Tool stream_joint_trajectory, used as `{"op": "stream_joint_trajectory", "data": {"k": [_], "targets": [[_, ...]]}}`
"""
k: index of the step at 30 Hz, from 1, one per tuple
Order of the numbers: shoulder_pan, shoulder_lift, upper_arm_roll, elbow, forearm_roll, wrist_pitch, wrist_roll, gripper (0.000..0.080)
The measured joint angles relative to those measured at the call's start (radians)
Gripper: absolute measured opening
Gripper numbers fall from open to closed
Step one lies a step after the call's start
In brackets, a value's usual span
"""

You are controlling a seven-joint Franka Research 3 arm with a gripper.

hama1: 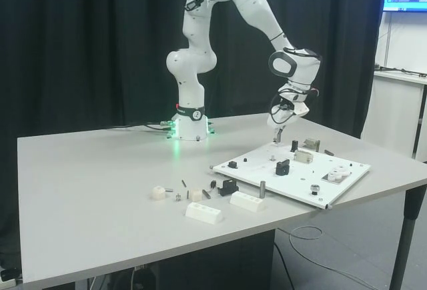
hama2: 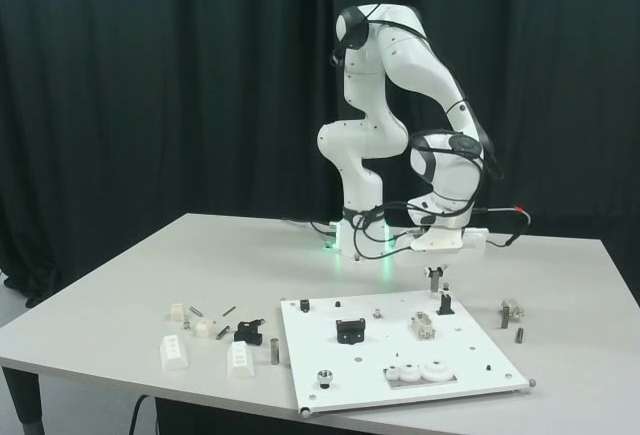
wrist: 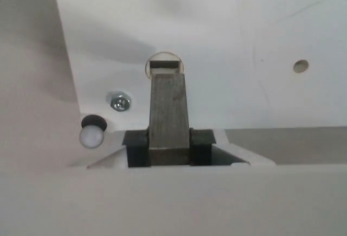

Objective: Place square peg 4.

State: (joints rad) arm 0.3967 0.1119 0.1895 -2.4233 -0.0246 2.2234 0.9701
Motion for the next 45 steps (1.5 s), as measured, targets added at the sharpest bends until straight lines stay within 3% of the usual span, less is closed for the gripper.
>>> {"op": "stream_joint_trajectory", "data": {"k": [11,38,45], "targets": [[0.000,-0.021,0.000,0.001,0.000,-0.015,0.000,0.0154],[0.001,-0.022,0.000,0.001,0.000,-0.016,0.000,0.0154],[0.005,-0.022,0.016,0.001,0.029,-0.012,0.000,0.0154]]}}
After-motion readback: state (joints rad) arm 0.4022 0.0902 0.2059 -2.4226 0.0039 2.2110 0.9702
